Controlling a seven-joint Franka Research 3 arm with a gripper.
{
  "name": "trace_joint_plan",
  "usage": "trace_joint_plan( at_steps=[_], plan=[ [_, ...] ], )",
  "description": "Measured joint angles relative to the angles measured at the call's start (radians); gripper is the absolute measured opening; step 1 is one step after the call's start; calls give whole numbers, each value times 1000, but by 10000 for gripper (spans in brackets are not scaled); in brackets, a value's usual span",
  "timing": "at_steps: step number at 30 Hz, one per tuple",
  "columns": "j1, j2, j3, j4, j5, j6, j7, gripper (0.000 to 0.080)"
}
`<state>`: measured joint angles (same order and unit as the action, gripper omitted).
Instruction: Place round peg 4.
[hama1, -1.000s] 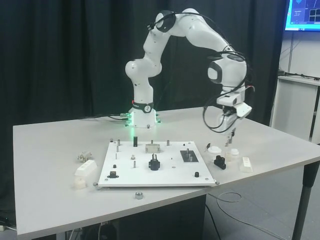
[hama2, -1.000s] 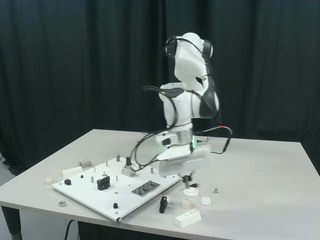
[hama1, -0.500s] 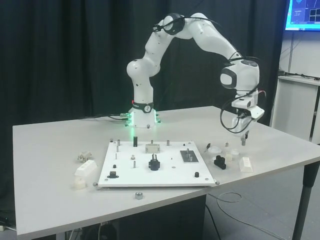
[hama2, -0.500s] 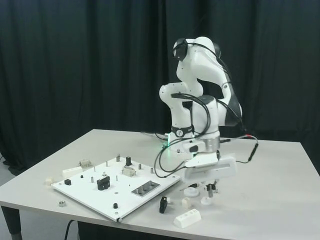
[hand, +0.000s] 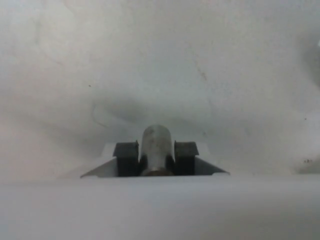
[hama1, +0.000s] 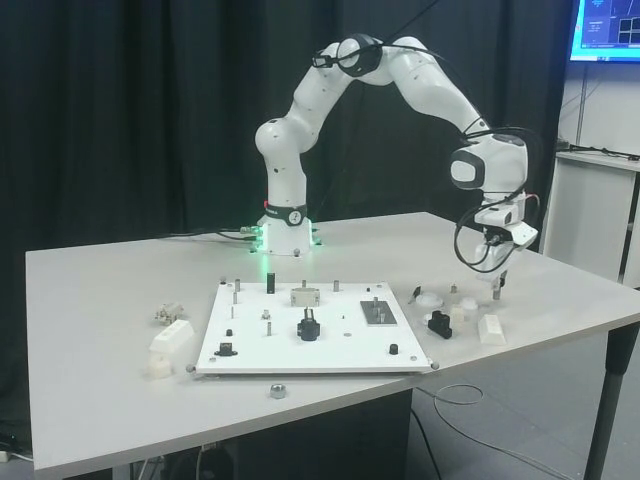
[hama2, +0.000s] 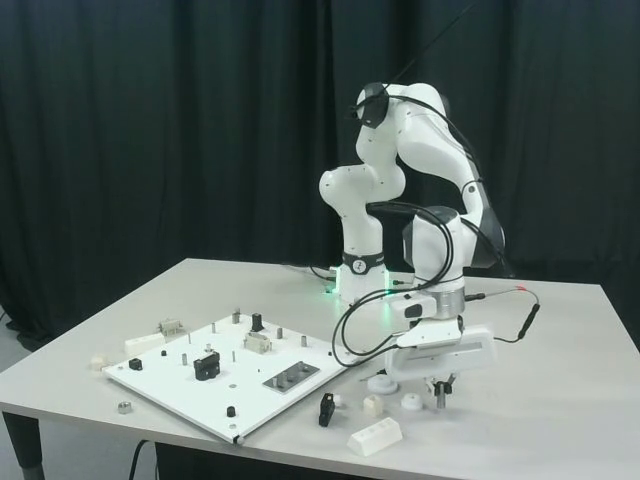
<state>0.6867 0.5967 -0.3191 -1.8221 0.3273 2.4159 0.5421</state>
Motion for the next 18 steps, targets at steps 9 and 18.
trace_joint_plan(
  at_steps=[9, 18],
  plan=[
    [11, 4, 0, 2, -17, 7, 30, 150],
    [14, 12, 0, 4, -26, 13, 47, 150]
  ],
)
